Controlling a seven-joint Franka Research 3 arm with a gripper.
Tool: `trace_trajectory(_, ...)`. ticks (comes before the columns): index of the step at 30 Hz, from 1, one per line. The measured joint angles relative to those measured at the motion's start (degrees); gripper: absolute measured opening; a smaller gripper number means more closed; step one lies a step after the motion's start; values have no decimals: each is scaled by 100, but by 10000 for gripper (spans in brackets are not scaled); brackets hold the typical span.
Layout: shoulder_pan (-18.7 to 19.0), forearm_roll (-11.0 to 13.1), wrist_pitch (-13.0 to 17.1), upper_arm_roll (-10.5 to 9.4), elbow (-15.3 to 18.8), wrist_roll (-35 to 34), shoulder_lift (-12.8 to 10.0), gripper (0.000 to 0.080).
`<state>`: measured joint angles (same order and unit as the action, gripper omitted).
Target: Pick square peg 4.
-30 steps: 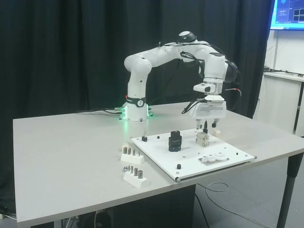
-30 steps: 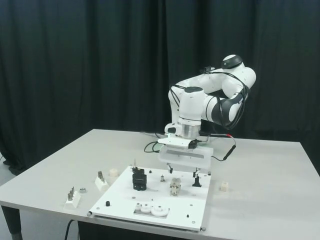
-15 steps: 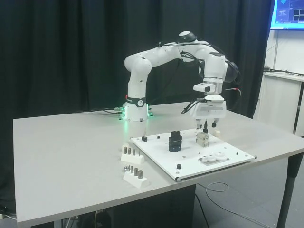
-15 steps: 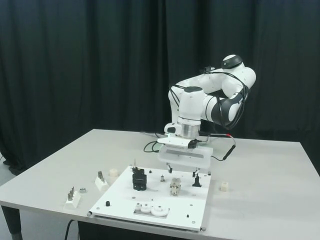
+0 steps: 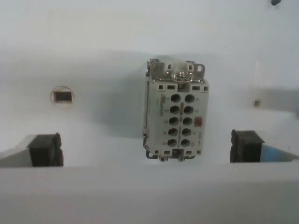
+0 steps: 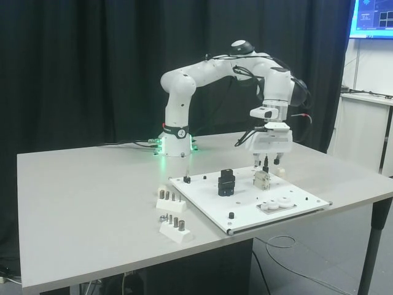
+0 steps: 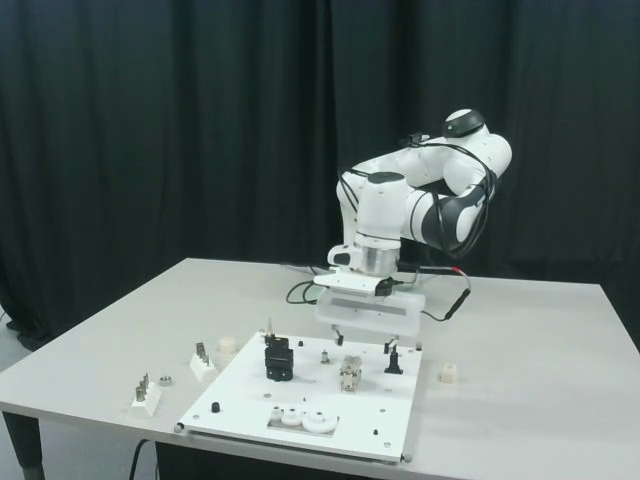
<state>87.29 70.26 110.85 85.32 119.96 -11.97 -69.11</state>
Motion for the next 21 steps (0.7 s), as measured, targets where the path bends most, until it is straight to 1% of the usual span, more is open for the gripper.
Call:
trace_trajectory(5,-6,0,1,33,5,55,0,800)
trace_trajectory(11,-5,-18,-12,162,47,235,0,800)
trace_trajectory(16,-2,-105,-35,331,127,398,1,800)
trace_trajectory(21,-16,-236,-53,558,216,679,1,800)
